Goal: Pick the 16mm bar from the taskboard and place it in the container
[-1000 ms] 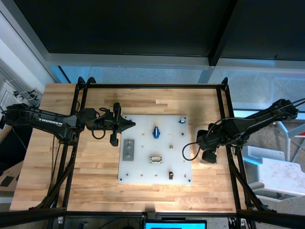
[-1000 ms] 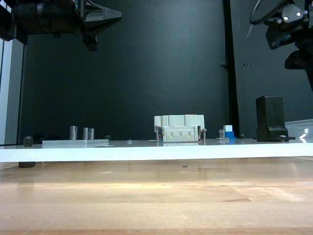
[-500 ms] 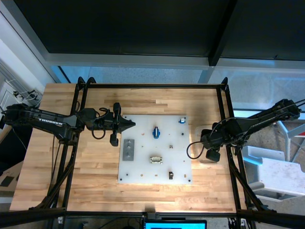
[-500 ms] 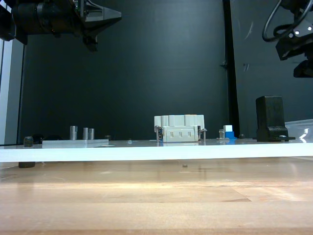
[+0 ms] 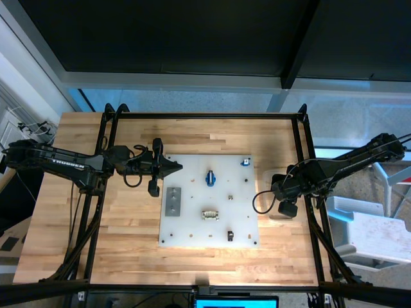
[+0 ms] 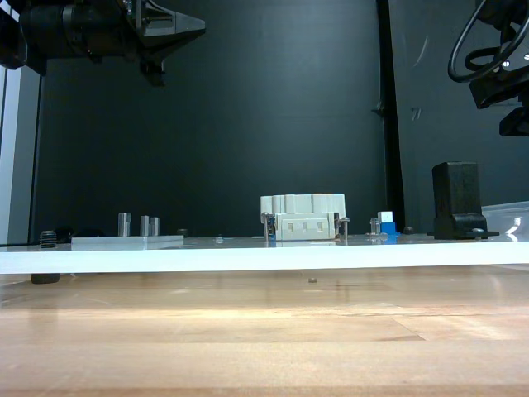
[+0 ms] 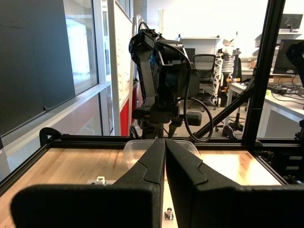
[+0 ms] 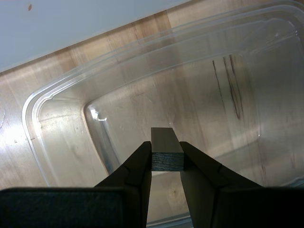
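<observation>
The 16mm bar (image 8: 166, 142) is gripped in the right hand (image 8: 166, 161). The fingers are closed onto two opposite flat sides of the bar, so that only its short squarish end stands proud between the tips. Flat faces are judged to be chosen so that so small a piece cannot twist or slip.

The right hand is pointed downward and poised over the container (image 8: 33, 123), with the bar well inside the glossy rim. In the low view the hand is seen high above table level, so the bar hangs clear of the container's floor. This position is judged to be taken so that a released bar lands inside the container and not on the rim or the table (image 5: 128, 256).

The container is set on the table just beside the taskboard (image 5: 192, 221), at the board's 3 o'clock edge, so only a short carry off the board is required. The pick is judged complete. What is left is an opening of the fingers, perhaps after a lowering, since a metal stub may bounce or roll on smooth plastic.

The left hand (image 7: 165, 154) is shut and empty. It is raised near the board's 10 o'clock corner, where the working arm is not obstructed.
</observation>
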